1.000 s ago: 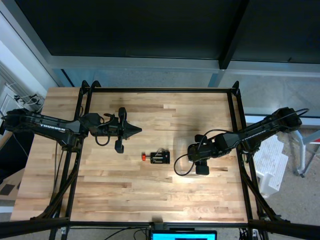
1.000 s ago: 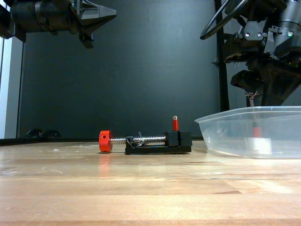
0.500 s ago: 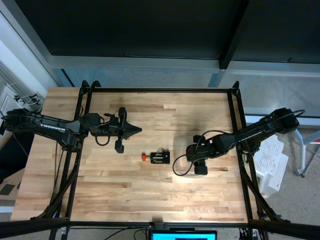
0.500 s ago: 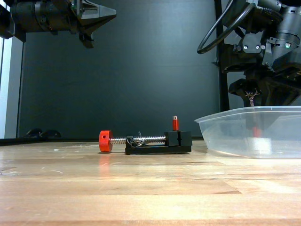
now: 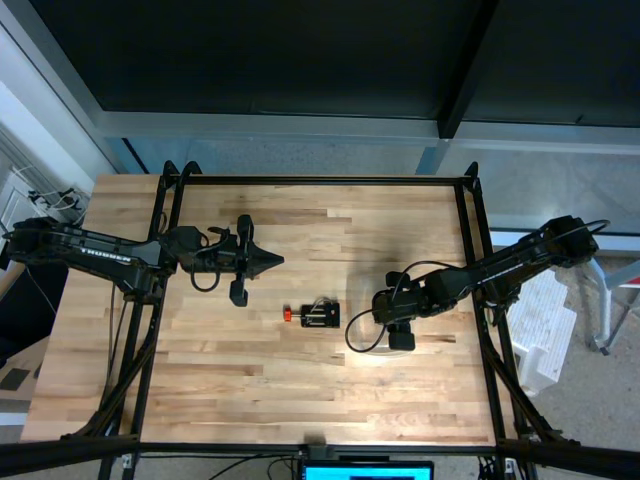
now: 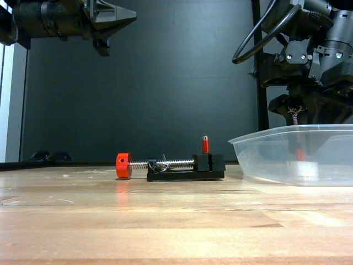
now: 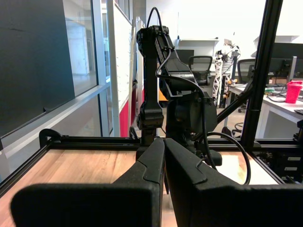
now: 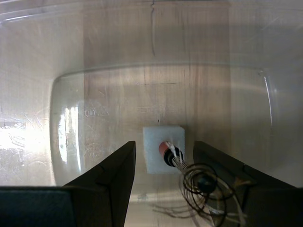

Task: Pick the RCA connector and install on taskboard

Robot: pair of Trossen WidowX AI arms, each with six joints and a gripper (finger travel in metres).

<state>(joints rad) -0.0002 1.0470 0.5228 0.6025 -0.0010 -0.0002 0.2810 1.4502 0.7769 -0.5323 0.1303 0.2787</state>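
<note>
The RCA connector [image 8: 168, 153] is standing on a small white block [image 8: 154, 153] inside the clear tray [image 6: 276, 136]. Its reddish tip is pointing up, and a coiled wire [image 8: 203, 187] is trailing from it. The tray is sitting on the tabletop [image 5: 260, 380], between the middle and the right edge.

The right tool [image 8: 164, 144] is hovering above the tray and pointing down. Its fingers are spread wide to either side of the connector and are holding nothing; the low view is showing them above the tray's rim.

The taskboard [image 5: 321, 316] is lying near the tabletop's middle, just beside the tray, with its red knob [image 6: 123, 165] facing the left edge.

The left tool [image 7: 164, 142] is hanging high over the tabletop's left half, well apart from the taskboard. Its fingers are pressed together and gripping nothing.
</note>
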